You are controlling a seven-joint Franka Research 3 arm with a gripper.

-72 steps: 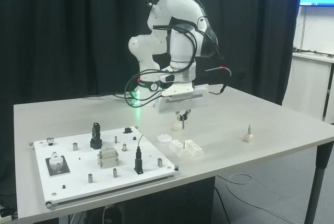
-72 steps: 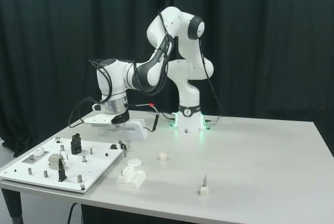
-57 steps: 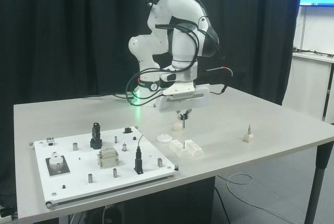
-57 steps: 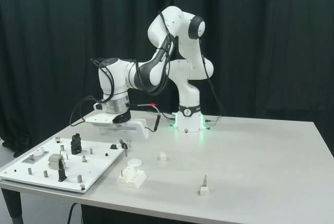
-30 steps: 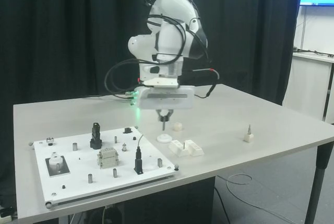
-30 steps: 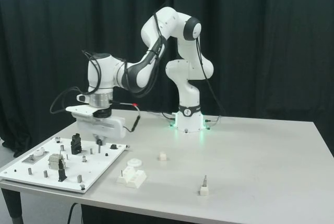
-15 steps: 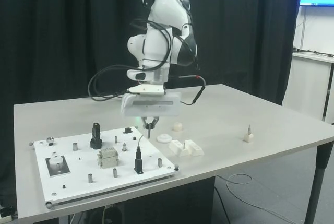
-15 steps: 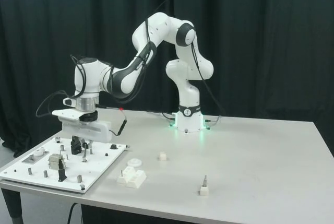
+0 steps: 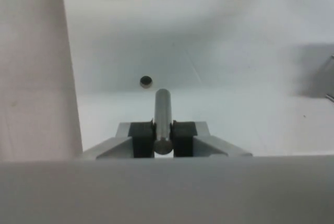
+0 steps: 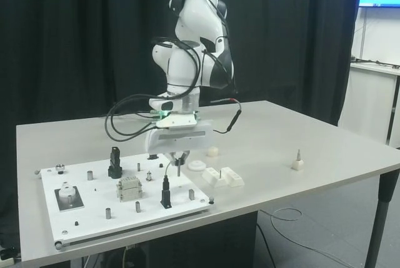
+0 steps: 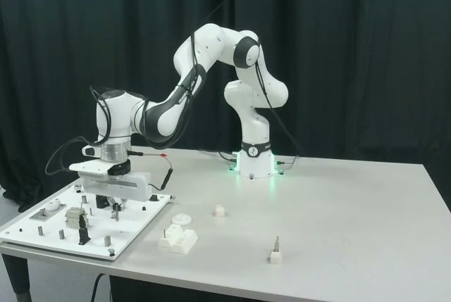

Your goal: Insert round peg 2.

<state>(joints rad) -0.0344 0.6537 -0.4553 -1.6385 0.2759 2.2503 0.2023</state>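
My gripper (image 9: 162, 141) is shut on a grey round peg (image 9: 162, 110), held upright between the black pads (image 9: 141, 139). It hangs just above the white task board (image 9: 209, 51). A small black hole (image 9: 146, 81) in the board lies a short way beyond the peg's tip. In the first room view the gripper (image 10: 177, 157) holds the peg (image 10: 179, 169) over the board's (image 10: 94, 215) right part, near the tall black plug (image 10: 166, 193). From the second room view the gripper (image 11: 113, 203) is low over the board (image 11: 134, 235).
On the board stand a black connector (image 10: 114, 162), a grey connector (image 10: 128, 188) and several short pegs. On the table beside the board are a white gear (image 10: 197, 166), white holder blocks (image 10: 223, 177), a small white block (image 10: 212, 151) and a peg stand (image 10: 297, 162).
The arm has swung from over the table near the white blocks across to the board, carrying the peg, and has come down closer to the board.
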